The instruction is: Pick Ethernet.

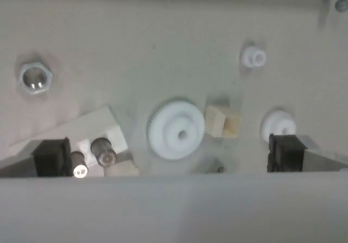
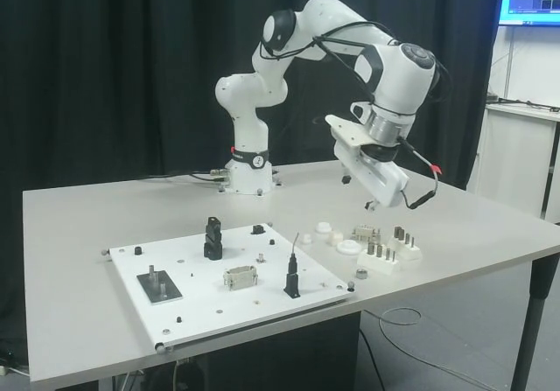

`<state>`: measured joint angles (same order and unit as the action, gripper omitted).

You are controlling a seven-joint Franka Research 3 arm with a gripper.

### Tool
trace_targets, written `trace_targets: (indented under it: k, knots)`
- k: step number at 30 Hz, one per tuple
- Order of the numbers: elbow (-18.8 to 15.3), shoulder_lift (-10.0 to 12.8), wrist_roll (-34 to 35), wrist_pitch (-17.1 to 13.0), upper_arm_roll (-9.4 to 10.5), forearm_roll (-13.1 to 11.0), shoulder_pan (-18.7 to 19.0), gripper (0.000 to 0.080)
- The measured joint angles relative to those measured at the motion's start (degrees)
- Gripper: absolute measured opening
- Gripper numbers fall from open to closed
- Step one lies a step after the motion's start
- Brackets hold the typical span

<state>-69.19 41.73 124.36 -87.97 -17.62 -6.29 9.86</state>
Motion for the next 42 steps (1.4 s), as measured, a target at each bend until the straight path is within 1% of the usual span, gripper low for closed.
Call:
trace_targets:
  k: [5,12,21,27,32,36,42]
  knots:
    - [-3.11,-1.5,1.29,-2.16,0.0,0.14,1.06,0.08]
    - [-8.11,-4.12,4.64,-6.26,-0.03,0.4,2.62,0.08]
    - [-15.0,-7.9,7.6,-13.06,-0.33,0.82,4.85,0.08]
    - [-19.15,-9.91,8.75,-18.04,-1.15,0.77,6.57,0.08]
    - [-22.24,-11.2,9.68,-21.97,-2.63,0.23,8.37,0.08]
    - [-24.17,-11.79,9.69,-24.7,-4.35,-0.63,9.93,0.08]
    - [-26.68,-12.22,9.68,-28.41,-7.33,-3.27,12.34,0.08]
